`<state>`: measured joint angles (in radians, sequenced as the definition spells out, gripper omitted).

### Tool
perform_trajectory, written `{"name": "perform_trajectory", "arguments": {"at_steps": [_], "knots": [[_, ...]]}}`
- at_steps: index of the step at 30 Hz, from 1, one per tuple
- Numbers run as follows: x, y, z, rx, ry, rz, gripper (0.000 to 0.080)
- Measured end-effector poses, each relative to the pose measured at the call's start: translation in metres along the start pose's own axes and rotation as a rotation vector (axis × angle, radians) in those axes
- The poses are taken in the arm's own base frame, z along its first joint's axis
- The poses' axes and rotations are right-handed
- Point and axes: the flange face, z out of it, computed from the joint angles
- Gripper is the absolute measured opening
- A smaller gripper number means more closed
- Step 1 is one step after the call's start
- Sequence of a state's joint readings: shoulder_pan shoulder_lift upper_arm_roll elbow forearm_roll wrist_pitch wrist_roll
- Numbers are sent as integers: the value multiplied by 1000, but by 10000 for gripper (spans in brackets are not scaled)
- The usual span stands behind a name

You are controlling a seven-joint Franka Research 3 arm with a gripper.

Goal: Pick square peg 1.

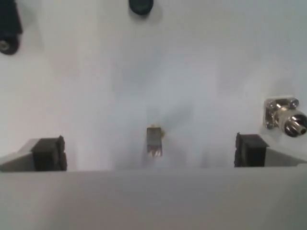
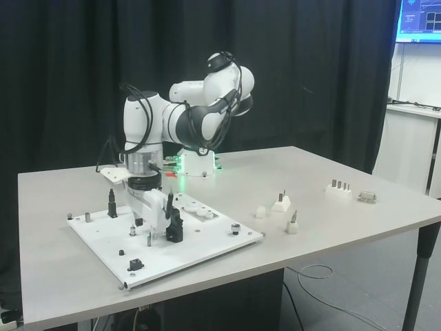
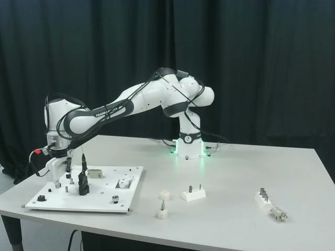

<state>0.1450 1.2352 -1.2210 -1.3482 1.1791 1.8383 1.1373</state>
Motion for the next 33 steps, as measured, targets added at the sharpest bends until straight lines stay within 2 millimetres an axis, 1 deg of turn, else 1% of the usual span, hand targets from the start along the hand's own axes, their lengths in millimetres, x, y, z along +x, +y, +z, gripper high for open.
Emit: {"name": "perform_trajectory", "arguments": {"at_steps": [1,2,7,8,21,33], "knots": [[0,0,-2,0,1,-1,729],[0,0,-4,1,2,-3,782],[-2,-1,-12,3,-1,-7,782],[-2,-1,-13,4,-3,-8,796],[-4,-4,-21,7,2,-17,800],[-3,-7,-33,22,13,-21,800]]}}
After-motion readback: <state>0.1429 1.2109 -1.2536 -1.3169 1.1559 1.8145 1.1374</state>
